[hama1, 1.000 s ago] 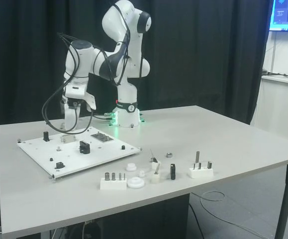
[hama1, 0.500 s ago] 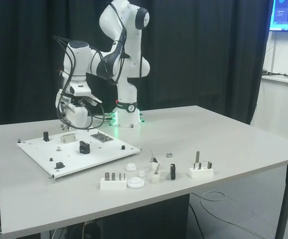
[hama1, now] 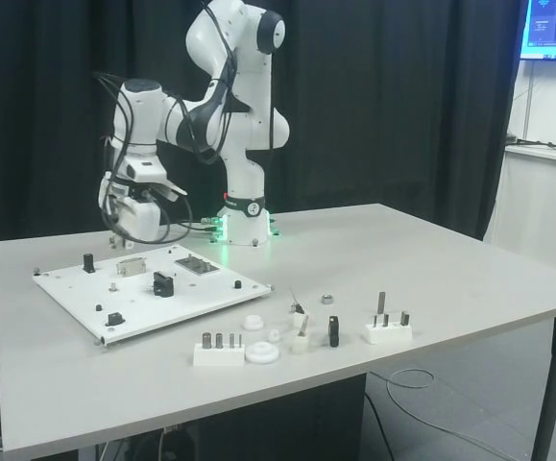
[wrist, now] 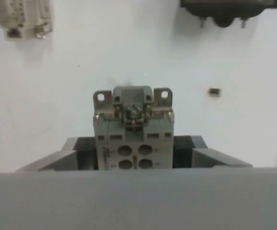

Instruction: Insert waterproof.

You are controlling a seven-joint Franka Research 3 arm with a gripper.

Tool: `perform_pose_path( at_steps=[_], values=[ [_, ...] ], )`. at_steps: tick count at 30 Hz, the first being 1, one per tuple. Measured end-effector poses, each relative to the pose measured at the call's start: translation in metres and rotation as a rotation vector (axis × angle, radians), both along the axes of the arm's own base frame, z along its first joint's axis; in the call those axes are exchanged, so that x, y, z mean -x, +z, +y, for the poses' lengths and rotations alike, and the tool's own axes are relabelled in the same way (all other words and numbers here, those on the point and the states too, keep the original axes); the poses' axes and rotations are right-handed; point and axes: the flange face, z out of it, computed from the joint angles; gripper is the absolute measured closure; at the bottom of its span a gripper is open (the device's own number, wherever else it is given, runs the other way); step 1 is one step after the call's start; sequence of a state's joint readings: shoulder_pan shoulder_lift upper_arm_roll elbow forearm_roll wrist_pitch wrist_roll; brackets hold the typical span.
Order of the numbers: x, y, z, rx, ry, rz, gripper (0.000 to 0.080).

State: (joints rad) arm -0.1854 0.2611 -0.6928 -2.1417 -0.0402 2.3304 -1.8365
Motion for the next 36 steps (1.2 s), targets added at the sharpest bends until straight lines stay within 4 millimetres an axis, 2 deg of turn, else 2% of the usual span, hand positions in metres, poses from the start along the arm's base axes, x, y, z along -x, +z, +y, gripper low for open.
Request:
perform_pose_path(
  at_steps=[6,15,27,36],
  values=[
    [0.024,-0.005,-0.005,-0.010,-0.073,0.002,0.0488],
    [0.055,-0.014,-0.007,-0.037,-0.036,0.004,0.0488],
    [0.092,-0.030,0.003,-0.031,0.028,-0.046,0.0488],
    [0.112,-0.039,0.012,-0.028,0.012,-0.076,0.0488]
  ],
)
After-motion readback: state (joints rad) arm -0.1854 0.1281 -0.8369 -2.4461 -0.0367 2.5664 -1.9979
